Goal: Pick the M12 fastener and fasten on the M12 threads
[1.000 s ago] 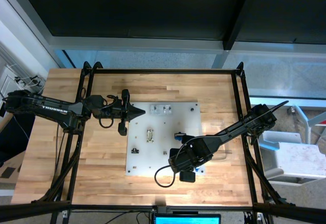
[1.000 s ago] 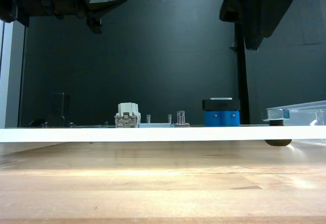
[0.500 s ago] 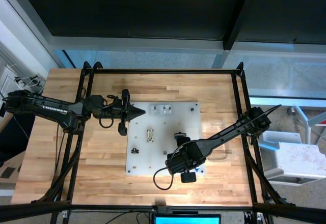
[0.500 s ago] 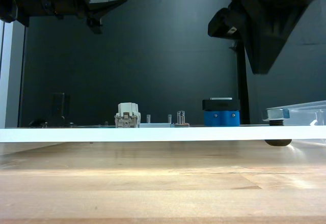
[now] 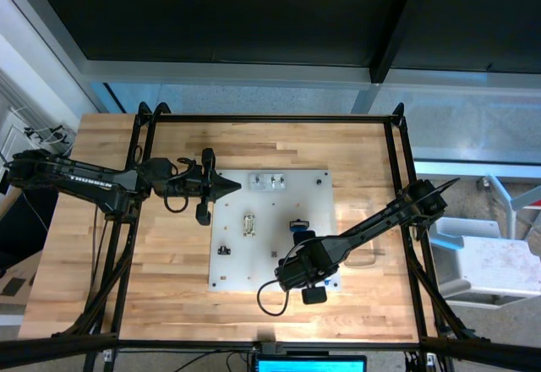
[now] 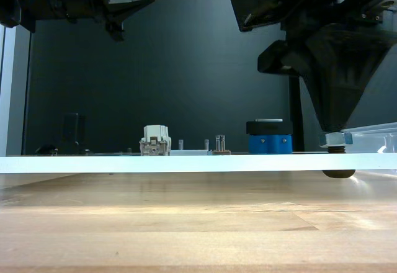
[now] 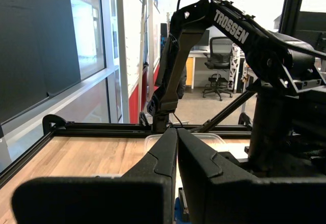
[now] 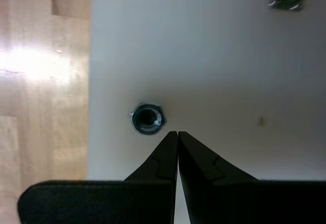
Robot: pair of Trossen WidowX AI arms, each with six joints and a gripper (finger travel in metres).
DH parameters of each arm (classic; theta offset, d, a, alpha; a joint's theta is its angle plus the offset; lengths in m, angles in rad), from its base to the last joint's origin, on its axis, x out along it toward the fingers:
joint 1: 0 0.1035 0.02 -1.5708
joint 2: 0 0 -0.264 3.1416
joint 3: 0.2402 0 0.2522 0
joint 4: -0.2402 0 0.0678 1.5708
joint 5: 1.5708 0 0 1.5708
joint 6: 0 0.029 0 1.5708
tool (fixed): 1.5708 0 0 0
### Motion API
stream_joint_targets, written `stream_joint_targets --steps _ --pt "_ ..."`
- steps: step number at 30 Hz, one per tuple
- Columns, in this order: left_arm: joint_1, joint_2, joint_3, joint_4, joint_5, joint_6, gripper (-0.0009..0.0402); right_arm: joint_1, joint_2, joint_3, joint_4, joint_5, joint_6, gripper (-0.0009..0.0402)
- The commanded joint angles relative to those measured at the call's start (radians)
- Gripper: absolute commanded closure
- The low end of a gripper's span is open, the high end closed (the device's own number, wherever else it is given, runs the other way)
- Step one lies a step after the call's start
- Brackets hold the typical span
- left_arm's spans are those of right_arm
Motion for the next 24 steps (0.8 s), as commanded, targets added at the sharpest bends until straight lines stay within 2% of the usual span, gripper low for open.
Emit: stream_joint_targets --steps 1,3,7,8,9,10,11,12,13,14,16,17,20,24 --pt "0.0 0.0 0.0 0.0 0.0 0.0 0.0393 0.002 0.0 -0.017 0.024 -0.006 0.001 0.0393" --pt "0.0 0.0 0.0 0.0 0.0 0.0 0.0393 0.002 0.0 -0.023 0.035 -0.026 0.001 0.0393" --pt "0.0 0.0 0.0 0.0 0.0 0.0 0.0393 0.002 0.0 -0.026 0.046 -0.027 0.001 0.0393" --pt "0.0 0.0 0.0 0.0 0.0 0.0 0.0393 0.002 0.0 -0.026 0.046 -0.038 0.0 0.0393" --pt "0.0 0.0 0.0 0.0 0.0 0.0 0.0393 0.002 0.0 -0.026 0.046 -0.072 -0.005 0.0393" --pt "0.0 0.0 0.0 0.0 0.0 0.0 0.0393 0.002 0.0 -0.026 0.043 -0.138 -0.019 0.0393" --pt "0.0 0.0 0.0 0.0 0.0 0.0 0.0393 0.002 -0.002 -0.025 0.04 -0.227 -0.047 0.0393" --pt "0.0 0.0 0.0 0.0 0.0 0.0 0.0393 0.002 -0.002 -0.023 0.034 -0.292 -0.077 0.0393" --pt "0.0 0.0 0.0 0.0 0.0 0.0 0.0393 0.002 -0.005 -0.021 0.025 -0.3 -0.082 0.0393" --pt "0.0 0.0 0.0 0.0 0.0 0.0 0.0393 0.002 -0.007 -0.021 0.016 -0.28 -0.078 0.0393" --pt "0.0 0.0 0.0 0.0 0.0 0.0 0.0393 0.002 -0.009 -0.02 0.008 -0.267 -0.078 0.0393" --pt "0.0 0.0 0.0 0.0 0.0 0.0 0.0393 0.002 -0.009 -0.02 0.006 -0.246 -0.069 0.0393" --pt "0.0 0.0 0.0 0.0 0.0 0.0 0.0393 0.002 -0.01 -0.02 -0.004 -0.15 -0.024 0.0393" --pt "0.0 0.0 0.0 0.0 0.0 0.0 0.0393 0.002 -0.013 -0.02 -0.004 -0.068 0.015 0.0393"
